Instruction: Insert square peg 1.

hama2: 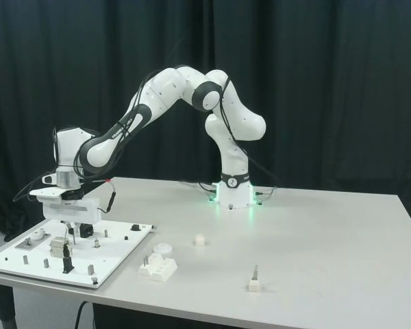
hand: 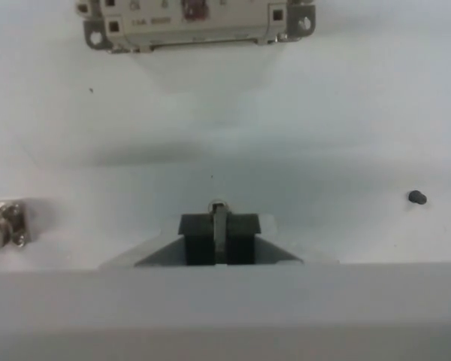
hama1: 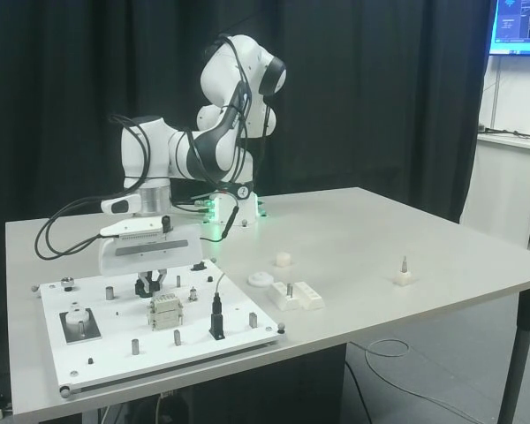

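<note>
Wrist view shows the gripper with black fingertips pressed closed on a thin grey square peg, held upright just above the white board. This grip presumably keeps the peg vertical for entry. A grey connector block lies beyond the peg on the board. The receiving hole is not discernible; alignment cannot be confirmed.

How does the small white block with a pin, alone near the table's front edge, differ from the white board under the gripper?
The small block stands alone on the bare grey table and carries one upright pin. The white board is far larger, flat, holds many parts, and lies under the gripper. Both are white and rest on the table.
</note>
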Controlling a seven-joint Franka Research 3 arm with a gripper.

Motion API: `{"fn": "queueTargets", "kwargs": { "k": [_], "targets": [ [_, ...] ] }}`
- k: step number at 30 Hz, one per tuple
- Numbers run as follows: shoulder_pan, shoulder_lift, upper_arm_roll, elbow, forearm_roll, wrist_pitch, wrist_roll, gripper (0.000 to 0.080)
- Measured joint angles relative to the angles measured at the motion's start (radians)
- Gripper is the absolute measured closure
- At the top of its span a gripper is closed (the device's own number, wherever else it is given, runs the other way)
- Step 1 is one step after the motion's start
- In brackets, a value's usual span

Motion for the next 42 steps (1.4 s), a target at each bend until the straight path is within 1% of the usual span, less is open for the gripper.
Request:
{"fn": "queueTargets", "kwargs": {
  "k": [25,33,34,42],
  "targets": [
    [0.001,0.002,0.001,0.000,0.000,0.000,0.000,0.0774],
    [0.001,0.002,-0.002,0.004,0.000,-0.008,0.000,0.0774],
    [0.001,0.002,-0.003,0.006,0.000,-0.011,0.000,0.0501],
    [0.001,0.002,-0.014,0.024,0.000,-0.032,0.007,0.0501]
  ]
}}
